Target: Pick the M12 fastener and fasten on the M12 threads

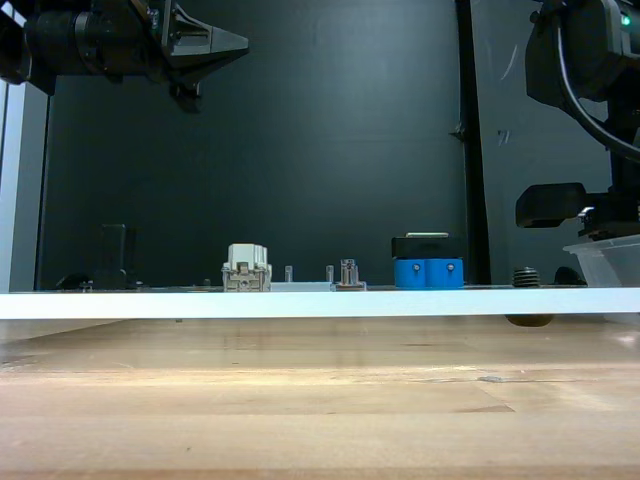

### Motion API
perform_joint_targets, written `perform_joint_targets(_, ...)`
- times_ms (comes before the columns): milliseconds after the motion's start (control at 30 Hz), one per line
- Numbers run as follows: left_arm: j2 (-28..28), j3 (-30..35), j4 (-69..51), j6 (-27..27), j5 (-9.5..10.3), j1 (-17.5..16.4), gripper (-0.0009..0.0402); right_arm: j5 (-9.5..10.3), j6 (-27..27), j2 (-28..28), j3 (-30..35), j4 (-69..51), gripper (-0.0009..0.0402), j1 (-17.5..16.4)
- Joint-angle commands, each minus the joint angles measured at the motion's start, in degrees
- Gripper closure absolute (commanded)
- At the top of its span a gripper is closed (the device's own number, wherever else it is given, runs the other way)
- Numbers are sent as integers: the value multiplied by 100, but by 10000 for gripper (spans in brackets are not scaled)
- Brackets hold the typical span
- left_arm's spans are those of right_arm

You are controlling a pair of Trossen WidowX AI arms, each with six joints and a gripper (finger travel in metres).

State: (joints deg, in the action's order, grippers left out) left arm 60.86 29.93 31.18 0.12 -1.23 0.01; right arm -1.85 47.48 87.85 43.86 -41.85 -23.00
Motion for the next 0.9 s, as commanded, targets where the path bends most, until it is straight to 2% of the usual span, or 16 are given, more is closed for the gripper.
perform_joint_targets(33,0,2,0,-2,-2,0,393,-7,-4,4,-2,20,312,2)
perform_joint_targets(233,0,2,0,-2,-2,0,393,7,-13,4,0,35,347,4)
perform_joint_targets(433,0,2,0,-2,-2,-2,393,4,-66,-39,151,-153,365,4)
perform_joint_targets(667,0,2,0,-2,-2,-2,393,11,-79,-284,664,-859,363,0)
perform_joint_targets(900,0,2,0,-2,-2,-2,393,15,-46,-389,1517,-1958,364,-2)
